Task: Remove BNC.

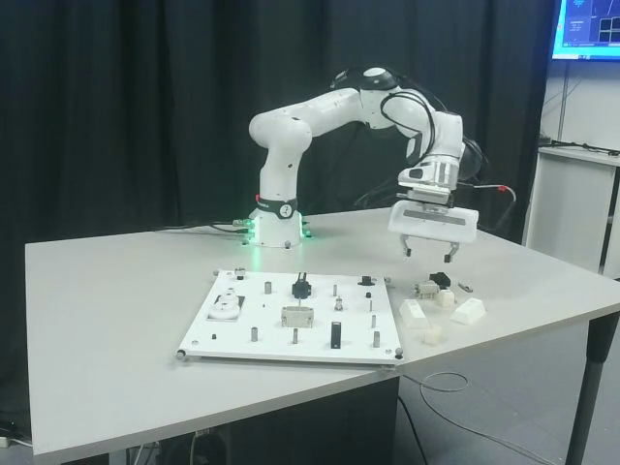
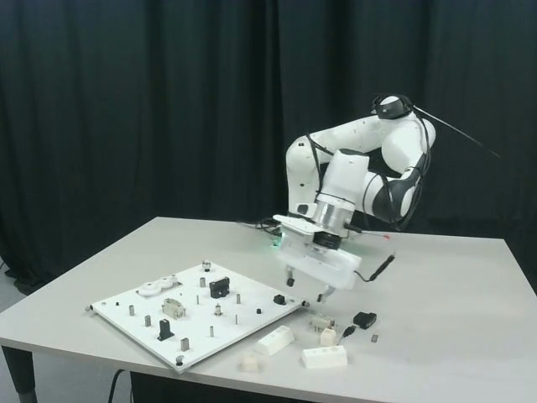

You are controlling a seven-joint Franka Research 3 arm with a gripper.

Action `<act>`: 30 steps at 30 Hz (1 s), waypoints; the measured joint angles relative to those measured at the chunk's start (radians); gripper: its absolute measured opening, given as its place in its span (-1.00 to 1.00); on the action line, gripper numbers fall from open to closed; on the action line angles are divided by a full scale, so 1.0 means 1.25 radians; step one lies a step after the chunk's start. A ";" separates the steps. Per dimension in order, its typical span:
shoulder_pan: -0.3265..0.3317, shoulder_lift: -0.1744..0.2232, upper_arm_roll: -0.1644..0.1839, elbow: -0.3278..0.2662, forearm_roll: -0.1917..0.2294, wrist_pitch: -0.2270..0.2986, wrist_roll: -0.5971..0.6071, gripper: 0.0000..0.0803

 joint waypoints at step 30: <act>-0.186 -0.011 -0.062 -0.026 0.025 -0.087 -0.170 0.99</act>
